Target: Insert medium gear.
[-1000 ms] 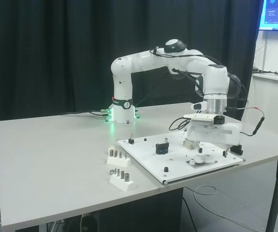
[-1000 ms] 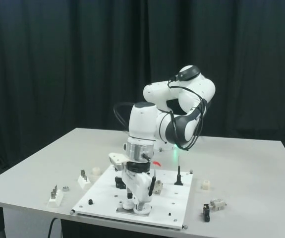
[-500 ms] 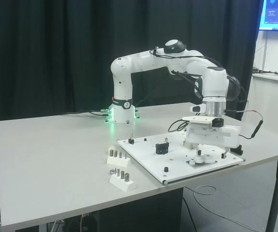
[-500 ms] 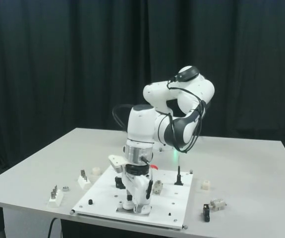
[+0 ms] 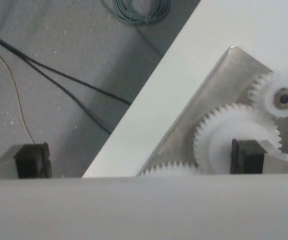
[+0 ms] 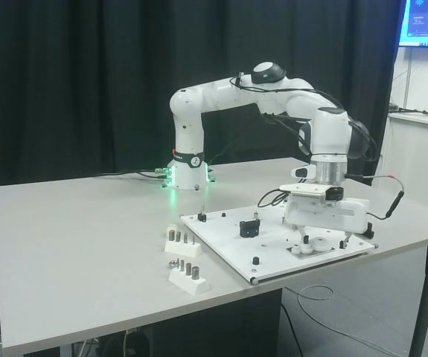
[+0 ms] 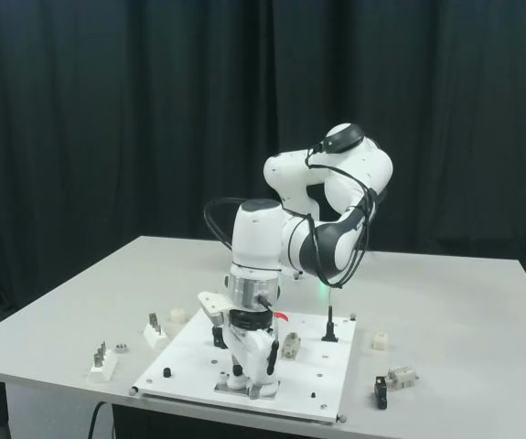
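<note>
The white medium gear (image 5: 236, 137) lies flat on the grey metal plate (image 5: 219, 82), meshed with a small white gear (image 5: 283, 97). The toothed rim of a larger gear (image 5: 171, 169) shows beside it. My gripper (image 5: 138, 159) is open, its fingers far apart. One black fingertip (image 5: 246, 156) is over the medium gear's hub, the other (image 5: 31, 160) hangs past the table's edge above the floor. In the room views the gripper (image 6: 319, 232) (image 7: 249, 373) stands low over the gears (image 6: 314, 246) at the front of the white board (image 6: 221, 230).
The white board (image 7: 322, 380) also holds black pegs and a black fixture (image 6: 250, 227). Two small white blocks with grey pins (image 6: 187, 274) stand on the grey table (image 6: 80, 238) beside it. Cables (image 5: 58, 75) lie on the floor beyond the table edge. Loose small parts (image 7: 392, 380) sit off the board.
The hand has shifted a little sideways along the board's front edge, and the wrist and forearm have swung with it. The gears have not moved.
</note>
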